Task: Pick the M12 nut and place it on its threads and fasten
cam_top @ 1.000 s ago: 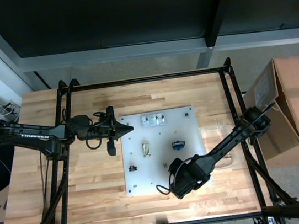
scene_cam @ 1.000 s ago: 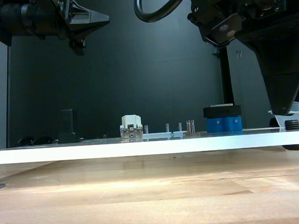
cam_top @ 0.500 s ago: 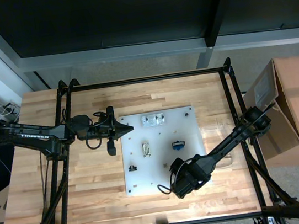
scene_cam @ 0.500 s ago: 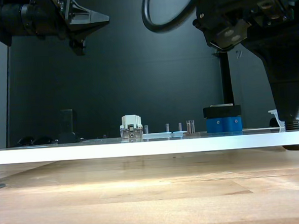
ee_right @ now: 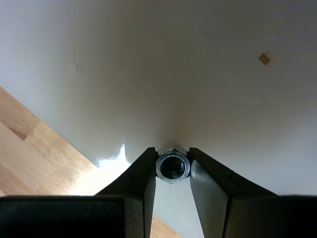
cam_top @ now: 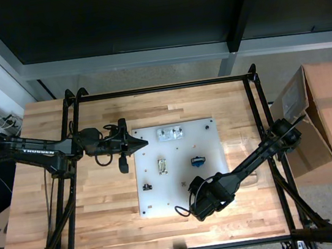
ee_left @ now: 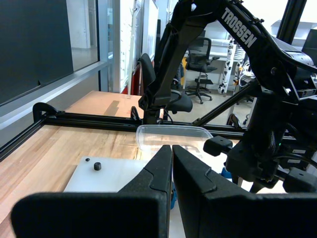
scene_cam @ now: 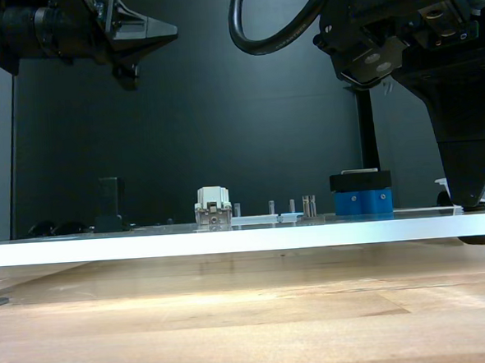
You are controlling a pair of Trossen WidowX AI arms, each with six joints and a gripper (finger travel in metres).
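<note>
M12 nut (ee_right: 173,167) pinched between right gripper (ee_right: 172,152) fingers, down low at white board (cam_top: 164,199) near right edge, right over the hidden stud. Can't tell if on its stud yet. Pick looks done; threading and tightening probably left. Meanwhile left gripper (ee_left: 172,148) up high by board's left edge, fingers together, empty.

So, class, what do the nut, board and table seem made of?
M12 nut, in the right gripper low over the board: shiny silvery metal. Board: glossy white, probably plastic. Table: pale planked wood. Left gripper hovers over the board's left edge.
</note>
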